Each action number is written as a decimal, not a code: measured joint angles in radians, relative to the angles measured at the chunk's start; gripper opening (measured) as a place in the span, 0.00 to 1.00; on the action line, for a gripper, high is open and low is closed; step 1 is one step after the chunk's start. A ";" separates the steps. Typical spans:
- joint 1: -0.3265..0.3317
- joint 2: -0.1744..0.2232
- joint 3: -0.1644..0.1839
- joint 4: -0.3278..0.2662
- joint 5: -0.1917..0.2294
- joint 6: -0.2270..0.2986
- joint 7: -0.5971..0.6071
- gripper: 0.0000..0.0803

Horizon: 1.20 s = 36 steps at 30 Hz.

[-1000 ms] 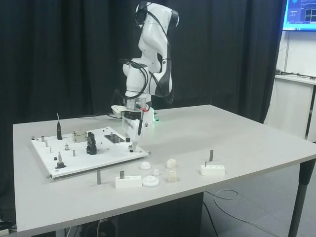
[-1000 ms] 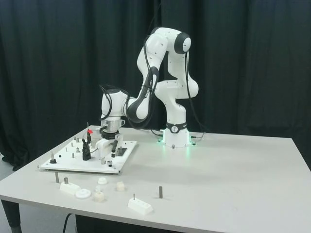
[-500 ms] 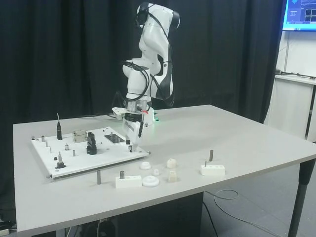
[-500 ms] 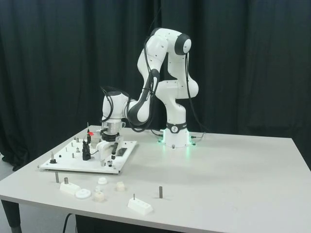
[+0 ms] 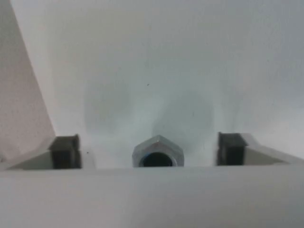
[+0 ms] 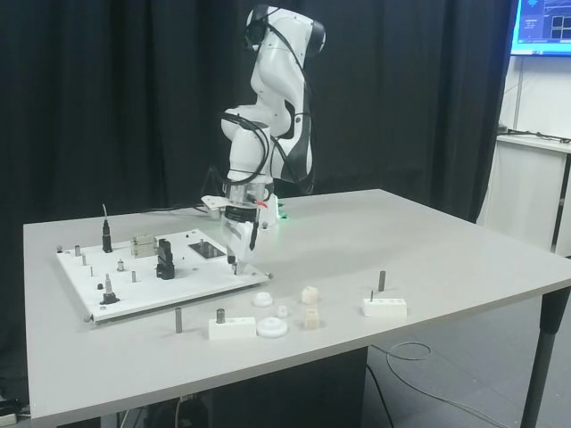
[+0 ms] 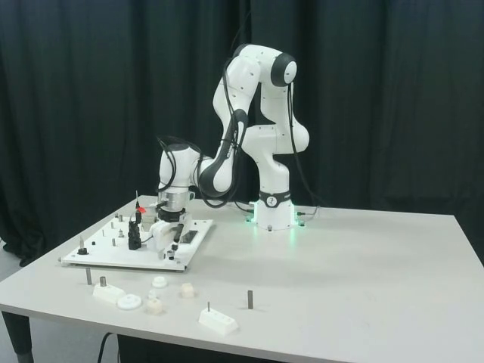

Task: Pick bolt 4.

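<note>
The fingers stand apart, one on each side of the bolt, with bare white board all round it. Farther along the board rise a black clamp and several pegs. The desk beyond the board's near edge carries small white parts; its far side lies open.

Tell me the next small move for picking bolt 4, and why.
Probably lower straight down a little more, then close. In the wrist view the bolt with its hexagonal head sits centred between the two open fingers, which do not touch it. The room views show the gripper just above the white board near its edge, so no sideways correction looks needed.
</note>
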 joint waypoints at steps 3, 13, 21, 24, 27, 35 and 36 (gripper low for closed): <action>-0.003 0.000 0.004 0.000 0.000 0.001 -0.001 0.81; -0.016 -0.001 0.021 -0.006 0.003 0.003 -0.002 0.41; -0.018 -0.003 0.023 -0.006 0.003 0.001 -0.019 0.28; -0.020 -0.006 0.022 -0.006 0.003 -0.002 -0.022 0.29; -0.021 -0.014 0.020 -0.006 0.003 -0.010 -0.026 0.29; -0.020 -0.068 -0.015 -0.001 -0.014 -0.068 -0.057 0.29; -0.020 -0.079 -0.021 0.001 -0.021 -0.081 -0.060 0.29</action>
